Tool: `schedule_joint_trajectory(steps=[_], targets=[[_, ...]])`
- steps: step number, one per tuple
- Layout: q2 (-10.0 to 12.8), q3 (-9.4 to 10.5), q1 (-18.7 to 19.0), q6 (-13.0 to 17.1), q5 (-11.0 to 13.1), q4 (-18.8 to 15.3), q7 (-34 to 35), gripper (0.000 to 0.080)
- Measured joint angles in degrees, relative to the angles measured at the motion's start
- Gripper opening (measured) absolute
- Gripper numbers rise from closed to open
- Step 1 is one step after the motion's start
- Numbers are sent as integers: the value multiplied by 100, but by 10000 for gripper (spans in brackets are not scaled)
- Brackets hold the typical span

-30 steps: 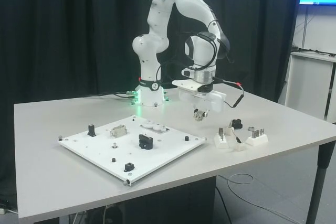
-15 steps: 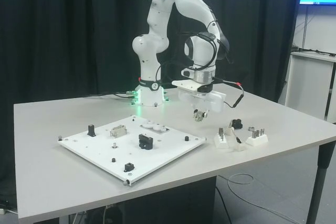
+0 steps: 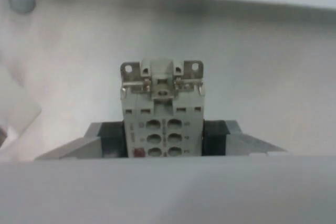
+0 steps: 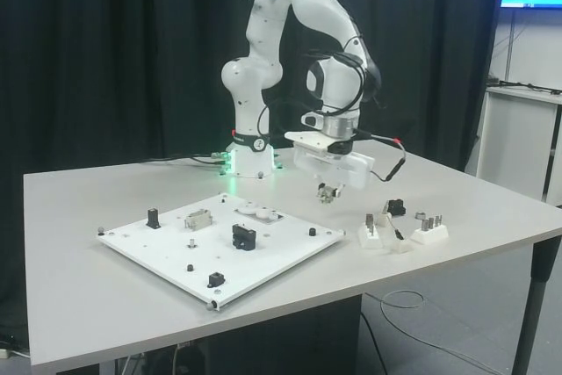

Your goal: Insert waterproof.

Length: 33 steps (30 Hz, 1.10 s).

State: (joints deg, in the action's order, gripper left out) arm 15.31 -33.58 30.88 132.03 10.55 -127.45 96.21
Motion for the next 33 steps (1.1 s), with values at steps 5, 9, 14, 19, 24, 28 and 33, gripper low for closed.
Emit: schedule_joint_trajectory(steps=[5, 9, 14, 19, 24, 28, 33], targets=[[-57, -15, -118, 2, -551, -4, 233, 308], [-143, -15, -285, 1, -977, -33, 356, 308], [-290, -15, -551, 1, -1386, -118, 371, 308], [-461, -14, -852, 1, -1723, -216, 365, 308], [-624, -15, -1167, 20, -1978, -308, 275, 308], [-720, -18, -1420, 45, -2078, -343, 61, 308], [-804, -74, -1728, 120, -2110, -376, -274, 308]])
